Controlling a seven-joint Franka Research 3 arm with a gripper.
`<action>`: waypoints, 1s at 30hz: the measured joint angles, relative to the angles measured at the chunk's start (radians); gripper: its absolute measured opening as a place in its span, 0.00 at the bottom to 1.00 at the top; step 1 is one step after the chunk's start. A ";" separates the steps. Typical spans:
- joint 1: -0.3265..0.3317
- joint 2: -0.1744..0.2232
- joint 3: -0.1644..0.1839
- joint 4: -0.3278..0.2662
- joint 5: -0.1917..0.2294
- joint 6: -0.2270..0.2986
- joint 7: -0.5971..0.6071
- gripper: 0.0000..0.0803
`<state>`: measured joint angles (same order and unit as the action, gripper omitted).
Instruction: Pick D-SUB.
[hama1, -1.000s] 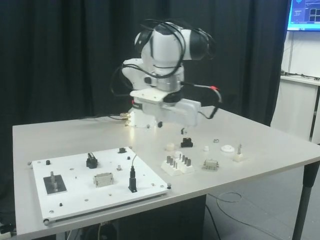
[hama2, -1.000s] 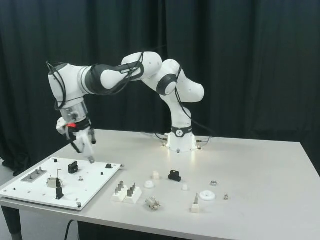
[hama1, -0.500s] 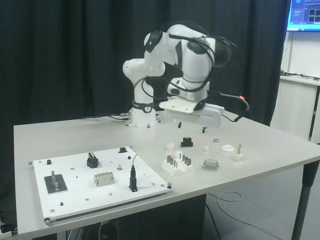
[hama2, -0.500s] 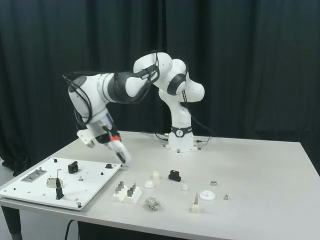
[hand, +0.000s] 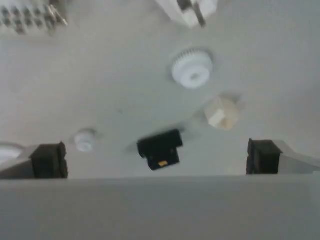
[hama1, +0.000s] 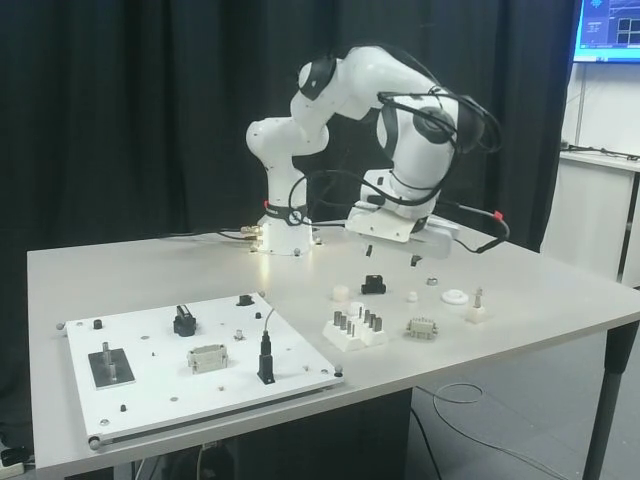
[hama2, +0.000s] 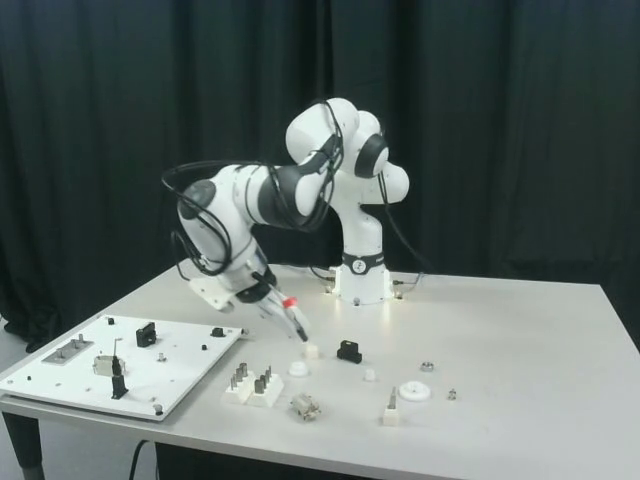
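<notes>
Gripper (hama1: 392, 254) over the black clip (hama1: 373, 285), jaws wide apart, empty.
Needs moving nearer to the D-SUB (hama1: 421, 329), just right of the pin block (hama1: 355, 328); best squared across its narrow sides before descending.

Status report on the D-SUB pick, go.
Claw open, empty, hovering above the loose parts. D-SUB untouched on the grey table, beside the white pin block. Black connector sits under the claw; nothing covering the D-SUB.
</notes>
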<state>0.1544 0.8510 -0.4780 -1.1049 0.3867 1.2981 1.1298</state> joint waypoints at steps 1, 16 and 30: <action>-0.002 -0.013 0.019 -0.022 -0.019 0.008 0.000 1.00; -0.039 -0.283 0.236 -0.495 -0.168 0.296 -0.010 1.00; -0.017 -0.449 0.252 -0.792 -0.161 0.545 -0.090 1.00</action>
<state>0.1373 0.4015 -0.2257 -1.8970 0.2260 1.8435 1.0398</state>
